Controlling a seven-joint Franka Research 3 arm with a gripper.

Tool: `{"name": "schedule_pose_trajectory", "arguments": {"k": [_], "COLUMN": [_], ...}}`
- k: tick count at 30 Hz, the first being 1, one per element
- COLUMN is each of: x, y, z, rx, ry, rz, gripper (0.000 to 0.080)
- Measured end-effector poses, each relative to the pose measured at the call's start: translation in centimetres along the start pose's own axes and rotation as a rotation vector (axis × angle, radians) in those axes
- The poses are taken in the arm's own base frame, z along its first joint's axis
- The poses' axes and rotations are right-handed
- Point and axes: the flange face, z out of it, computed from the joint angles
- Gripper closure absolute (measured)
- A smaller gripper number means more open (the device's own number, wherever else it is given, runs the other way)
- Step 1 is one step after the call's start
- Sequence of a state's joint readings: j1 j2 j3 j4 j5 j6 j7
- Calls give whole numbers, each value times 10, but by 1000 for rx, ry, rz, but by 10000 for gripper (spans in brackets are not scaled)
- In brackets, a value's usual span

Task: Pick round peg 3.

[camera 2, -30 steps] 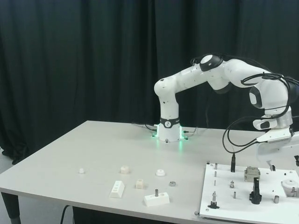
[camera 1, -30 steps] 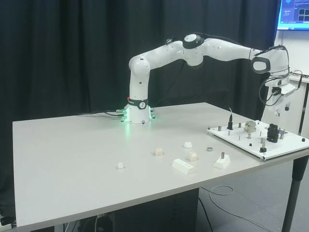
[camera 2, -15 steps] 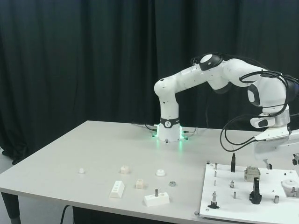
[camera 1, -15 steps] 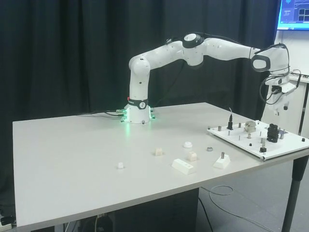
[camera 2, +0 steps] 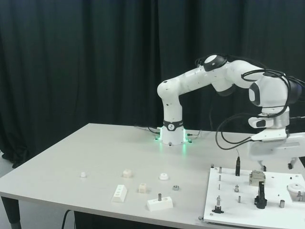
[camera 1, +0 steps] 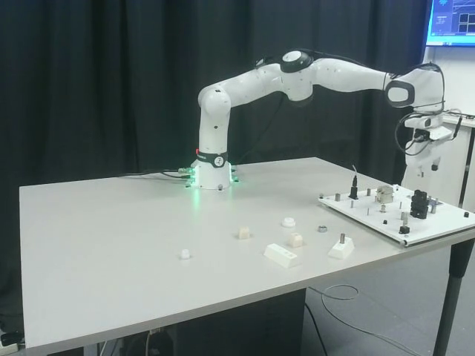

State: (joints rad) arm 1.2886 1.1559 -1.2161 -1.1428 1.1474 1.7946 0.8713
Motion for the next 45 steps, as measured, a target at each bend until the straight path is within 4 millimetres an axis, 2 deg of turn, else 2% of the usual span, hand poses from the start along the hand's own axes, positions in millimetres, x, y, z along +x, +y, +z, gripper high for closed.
{"name": "schedule_pose_trajectory", "arguments": {"k": [10,19,32,45], "x": [31,75,165,253], "y": [26,60,133,211], "z": [-10,-22,-30,-35], "rx": [-146,-259,-381,-378], "ry": [72,120,131,107], "rz": [24,122,113,29], "gripper": [3,3,3,3]}}
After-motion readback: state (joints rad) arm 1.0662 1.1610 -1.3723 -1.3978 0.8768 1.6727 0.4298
